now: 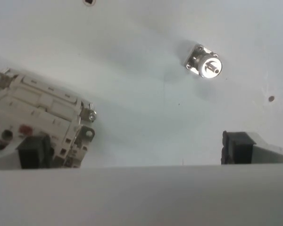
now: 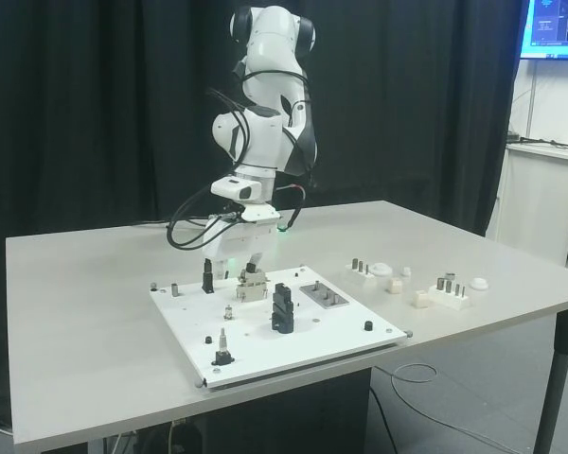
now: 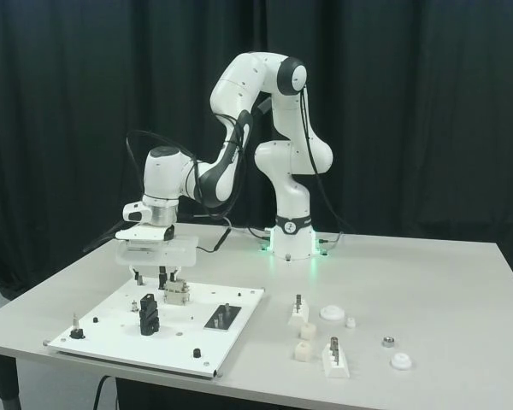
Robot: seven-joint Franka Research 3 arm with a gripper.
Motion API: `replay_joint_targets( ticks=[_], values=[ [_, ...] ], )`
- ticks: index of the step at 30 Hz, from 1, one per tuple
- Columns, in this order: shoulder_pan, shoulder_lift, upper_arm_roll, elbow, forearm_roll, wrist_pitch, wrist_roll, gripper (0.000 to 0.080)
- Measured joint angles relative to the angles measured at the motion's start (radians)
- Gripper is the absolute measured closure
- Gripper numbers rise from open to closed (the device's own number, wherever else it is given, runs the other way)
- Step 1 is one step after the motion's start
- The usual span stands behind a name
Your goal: Insert waterproof.
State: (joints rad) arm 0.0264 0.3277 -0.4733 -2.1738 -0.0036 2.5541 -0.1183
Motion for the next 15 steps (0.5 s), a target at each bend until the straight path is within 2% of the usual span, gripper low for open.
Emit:
replay_joint_targets(
  ticks=[15],
  values=[
    [0.000,0.000,-0.002,-0.002,0.006,0.006,-0.010,0.0003]
  ],
)
